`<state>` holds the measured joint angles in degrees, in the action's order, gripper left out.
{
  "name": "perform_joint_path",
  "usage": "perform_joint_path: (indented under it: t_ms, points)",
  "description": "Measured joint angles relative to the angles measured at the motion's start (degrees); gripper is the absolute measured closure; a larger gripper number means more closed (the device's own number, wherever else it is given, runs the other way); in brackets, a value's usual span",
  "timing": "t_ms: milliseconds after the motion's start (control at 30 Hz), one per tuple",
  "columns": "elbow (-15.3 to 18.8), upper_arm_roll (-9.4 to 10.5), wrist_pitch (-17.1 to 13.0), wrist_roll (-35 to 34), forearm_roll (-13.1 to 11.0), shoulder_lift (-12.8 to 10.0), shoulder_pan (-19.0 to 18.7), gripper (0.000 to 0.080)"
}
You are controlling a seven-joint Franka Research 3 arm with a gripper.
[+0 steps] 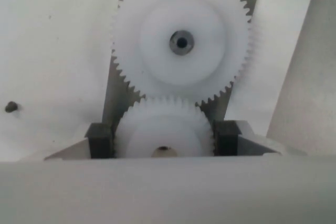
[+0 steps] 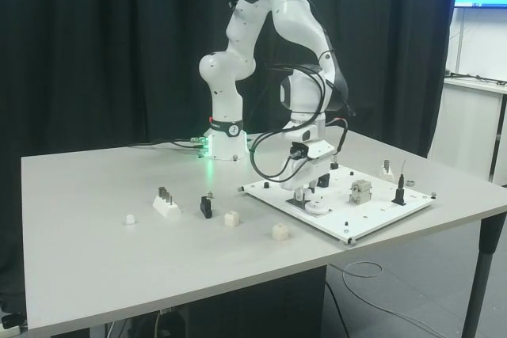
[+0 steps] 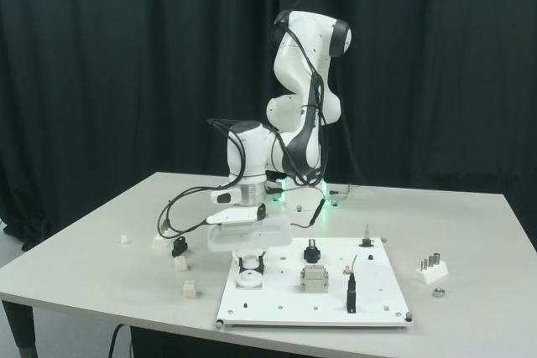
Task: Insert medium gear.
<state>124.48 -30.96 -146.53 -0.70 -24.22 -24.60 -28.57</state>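
In the wrist view a white medium gear (image 1: 164,124) sits between my two black fingertips (image 1: 100,140), which press on its sides. Its teeth mesh with a large white gear (image 1: 181,35) that sits on a peg over a grey plate (image 1: 113,85). My gripper (image 1: 164,139) is shut on the medium gear. From the room views the gripper (image 2: 310,193) (image 3: 249,264) stands low over the near left part of the white board (image 2: 380,213) (image 3: 277,309), with a white gear (image 3: 248,278) just under it.
On the board stand a grey boxy part (image 3: 314,277), a black round part (image 3: 313,251) and a black upright post (image 3: 351,295). Off the board lie small white blocks (image 2: 279,231), a black piece (image 2: 206,206), and a white holder with pegs (image 3: 431,267).
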Motion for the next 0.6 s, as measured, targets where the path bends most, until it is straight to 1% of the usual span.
perform_joint_path:
  t_ms: [200,600]
  points:
    - [-0.7,0.02,0.55,0.0,0.0,-0.42,0.19,0.0406]
    - [-1.09,0.11,0.59,0.03,0.09,-0.68,0.57,0.0406]
